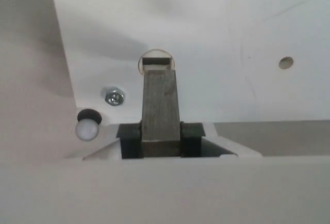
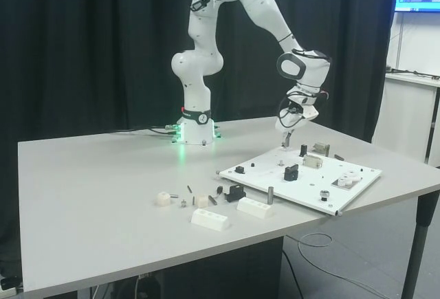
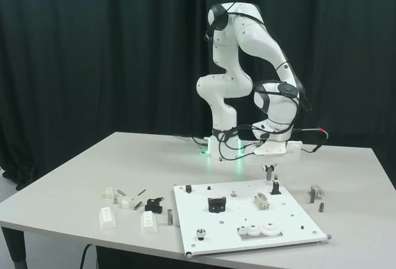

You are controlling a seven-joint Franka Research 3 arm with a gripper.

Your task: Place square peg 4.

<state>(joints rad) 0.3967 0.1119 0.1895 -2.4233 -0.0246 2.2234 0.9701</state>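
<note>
**Gripper clamped on the square peg above the white board**

Your gripper [image 1: 161,140] is closed on the square peg [image 1: 160,105], its black fingers [image 1: 130,137] pressed to two opposite sides of the peg's upper end. In the wrist view the peg hangs straight down, and its lower end sits over a round hole [image 1: 155,62] in the white board [image 1: 232,28]; whether it touches the board you cannot tell from these views. Close by the hole you have a hex nut [image 1: 114,97] and a white ball-headed pin [image 1: 86,128], and a second, smaller hole [image 1: 285,62] lies well apart. From the room views, the gripper hovers over the far edge of the board [image 3: 291,232], near a black upright fixture [image 3: 276,185]. Loose white blocks [image 2: 210,218] and small pins lie on the grey bench [image 2: 82,189] beside the board.
</note>
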